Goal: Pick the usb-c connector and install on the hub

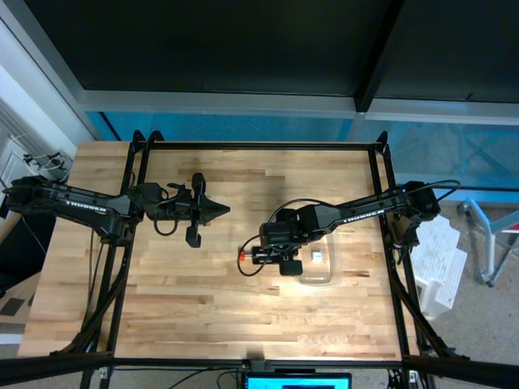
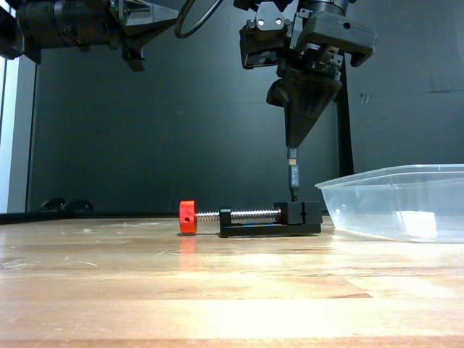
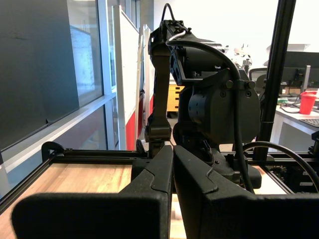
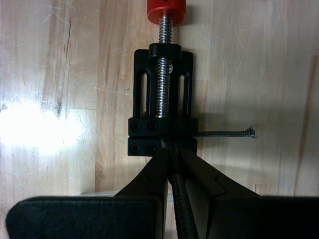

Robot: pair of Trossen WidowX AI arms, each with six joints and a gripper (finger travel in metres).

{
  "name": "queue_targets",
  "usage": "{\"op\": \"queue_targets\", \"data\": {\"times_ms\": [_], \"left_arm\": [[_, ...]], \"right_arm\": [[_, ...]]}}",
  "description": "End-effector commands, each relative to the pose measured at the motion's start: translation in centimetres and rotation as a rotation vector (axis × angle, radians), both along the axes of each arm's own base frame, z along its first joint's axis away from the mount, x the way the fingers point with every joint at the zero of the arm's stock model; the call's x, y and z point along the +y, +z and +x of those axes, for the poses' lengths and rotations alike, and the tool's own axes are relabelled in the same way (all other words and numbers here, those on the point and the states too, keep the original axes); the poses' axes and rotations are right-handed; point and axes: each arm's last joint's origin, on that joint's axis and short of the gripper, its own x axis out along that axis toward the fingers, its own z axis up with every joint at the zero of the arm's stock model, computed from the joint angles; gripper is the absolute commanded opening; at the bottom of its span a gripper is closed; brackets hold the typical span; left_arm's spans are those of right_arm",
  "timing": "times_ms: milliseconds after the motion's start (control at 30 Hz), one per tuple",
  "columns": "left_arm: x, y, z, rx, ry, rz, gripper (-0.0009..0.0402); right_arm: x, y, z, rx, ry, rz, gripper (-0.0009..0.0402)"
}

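The hub (image 2: 268, 217) is a small black block with an orange-red knob (image 2: 188, 217), lying on the wooden table left of the clear tray; it also shows from above (image 4: 162, 124) (image 1: 253, 255). My right gripper (image 2: 292, 147) points straight down over the hub's right end, shut on the usb-c connector (image 2: 293, 176). The connector hangs upright and its lower tip meets the top of the block. In the right wrist view, the fingers (image 4: 149, 174) close on the dark cable (image 4: 180, 204) at the block's edge. My left gripper (image 1: 225, 209) hovers high at the left, shut and empty (image 3: 173, 154).
A clear plastic tray (image 2: 391, 210) stands just right of the hub, with a small white piece (image 1: 317, 257) inside. A thin braided strand (image 4: 224, 133) sticks out sideways from the block. The black frame rails (image 1: 259, 147) border the table.
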Motion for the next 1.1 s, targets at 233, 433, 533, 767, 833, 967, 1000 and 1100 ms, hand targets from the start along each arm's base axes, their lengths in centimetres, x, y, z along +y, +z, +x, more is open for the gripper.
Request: {"op": "queue_targets", "data": {"times_ms": [233,433,533,767,833,967,1000,1100], "left_arm": [[0.0,0.0,0.0,-0.001,0.000,0.000,0.0000],[0.0,0.0,0.0,-0.001,0.000,0.000,0.0000],[0.0,0.0,0.0,-0.001,0.000,0.000,0.0000],[0.0,0.0,0.0,-0.001,0.000,0.000,0.0000],[0.0,0.0,0.0,-0.001,0.000,0.000,0.0000],[0.0,0.0,0.0,-0.001,0.000,0.000,0.0000],[0.0,0.0,0.0,-0.001,0.000,0.000,0.0000],[0.0,0.0,0.0,-0.001,0.000,0.000,0.0000]], "right_arm": [[0.0,-0.1,-0.1,0.012,-0.001,-0.002,0.0000],[0.0,-0.3,0.0,0.009,0.001,-0.002,0.0000],[0.0,-1.0,0.0,0.005,0.001,0.000,0.0000],[0.0,-2.1,0.1,0.015,0.003,-0.002,0.0000],[0.0,-2.1,0.1,0.013,0.003,-0.002,0.0000],[0.0,-2.0,0.1,0.010,0.004,-0.002,0.0000],[0.0,-2.0,0.1,0.010,0.004,-0.002,0.0000],[0.0,-2.0,0.1,0.010,0.000,0.000,0.0000]]}}
